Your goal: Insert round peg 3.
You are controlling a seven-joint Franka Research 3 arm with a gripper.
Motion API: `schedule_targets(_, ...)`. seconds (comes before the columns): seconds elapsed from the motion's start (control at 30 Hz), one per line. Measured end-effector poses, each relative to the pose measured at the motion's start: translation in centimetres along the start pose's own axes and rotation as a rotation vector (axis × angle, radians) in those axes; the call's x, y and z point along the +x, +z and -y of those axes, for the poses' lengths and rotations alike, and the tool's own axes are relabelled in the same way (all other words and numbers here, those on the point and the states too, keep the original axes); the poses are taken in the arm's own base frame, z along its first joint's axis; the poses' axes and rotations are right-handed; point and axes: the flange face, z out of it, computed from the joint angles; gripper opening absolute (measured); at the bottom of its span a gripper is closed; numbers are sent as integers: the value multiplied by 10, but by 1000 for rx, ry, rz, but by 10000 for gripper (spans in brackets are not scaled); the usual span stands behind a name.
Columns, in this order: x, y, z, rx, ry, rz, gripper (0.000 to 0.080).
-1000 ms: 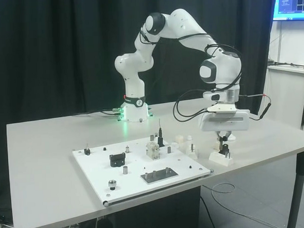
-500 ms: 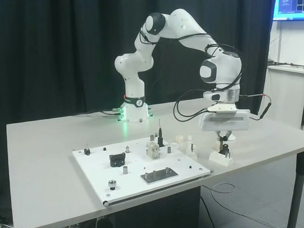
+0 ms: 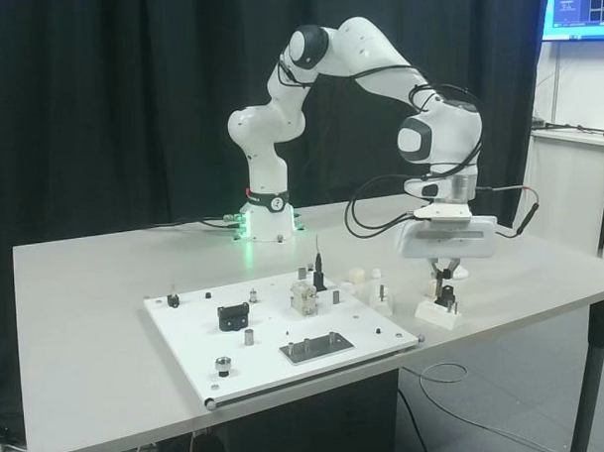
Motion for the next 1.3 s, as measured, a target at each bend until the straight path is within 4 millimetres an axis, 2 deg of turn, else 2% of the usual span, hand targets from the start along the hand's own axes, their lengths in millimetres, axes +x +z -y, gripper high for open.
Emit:
schedule_targets(0.27,23,-6,-7,-19,-15,-65,106)
schedule_targets(0.63,72,-14,-29,-43,-82,-121,106)
schedule_targets(0.9,105,-12,-47,-31,-80,-111,106)
schedule_targets(1.07,119,-8,-56,-34,-120,-98,106)
schedule_targets(1.3,128,-2,-66,-43,-153,-82,106)
